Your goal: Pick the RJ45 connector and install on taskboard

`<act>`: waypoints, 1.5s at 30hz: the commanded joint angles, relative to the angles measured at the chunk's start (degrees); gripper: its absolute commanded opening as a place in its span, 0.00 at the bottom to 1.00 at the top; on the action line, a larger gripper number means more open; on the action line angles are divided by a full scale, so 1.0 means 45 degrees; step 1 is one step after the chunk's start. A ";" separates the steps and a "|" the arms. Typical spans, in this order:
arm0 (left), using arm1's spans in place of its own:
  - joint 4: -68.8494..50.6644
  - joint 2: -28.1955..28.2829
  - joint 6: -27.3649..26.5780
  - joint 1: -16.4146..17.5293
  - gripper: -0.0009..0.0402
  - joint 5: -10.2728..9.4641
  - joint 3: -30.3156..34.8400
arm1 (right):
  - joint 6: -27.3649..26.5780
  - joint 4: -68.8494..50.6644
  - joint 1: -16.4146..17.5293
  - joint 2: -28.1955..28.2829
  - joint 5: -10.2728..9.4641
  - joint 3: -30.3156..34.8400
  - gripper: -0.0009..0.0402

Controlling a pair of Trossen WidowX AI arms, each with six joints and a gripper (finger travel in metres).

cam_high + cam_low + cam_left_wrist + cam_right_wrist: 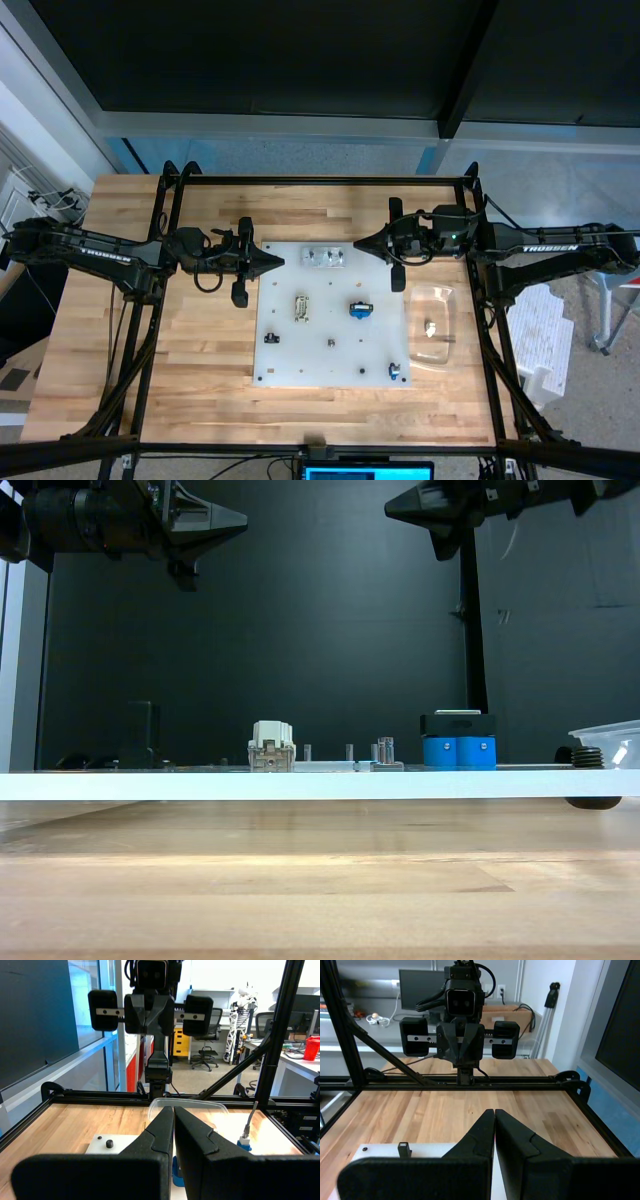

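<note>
In the left wrist view the connector [244,1135], a small clear plug with a grey boot, stands upright in the blue jack [243,1146], its grey cable [252,1115] sticking up. In the high view the jack [397,372] sits at the white board's [300,365] near right corner with a grey piece on top. The clear tray [447,300] holds only a pale block [431,327]. My left gripper [275,262] hangs shut and empty above the board's far left corner. My right gripper [362,243] hangs shut and empty above its far edge.
The board carries a silver fitting [325,258], a beige socket [300,308], a blue part [360,310] and small black pegs. A black frame [320,181] borders the wooden table. Both arms are raised high, as the low view shows with the left gripper [240,522] and right gripper [392,510].
</note>
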 commanded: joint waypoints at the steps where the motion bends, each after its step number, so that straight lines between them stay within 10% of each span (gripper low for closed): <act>1: 0.0005 0.0000 0.0000 0.0000 0.02 0.0000 0.0000 | 0.0452 0.0976 0.0005 -0.0024 -0.0097 -0.0554 0.02; 45: 0.0005 0.0000 0.0000 0.0000 0.02 0.0000 0.0000 | 0.1481 0.4347 0.0126 -0.0121 -0.0219 -0.2827 0.02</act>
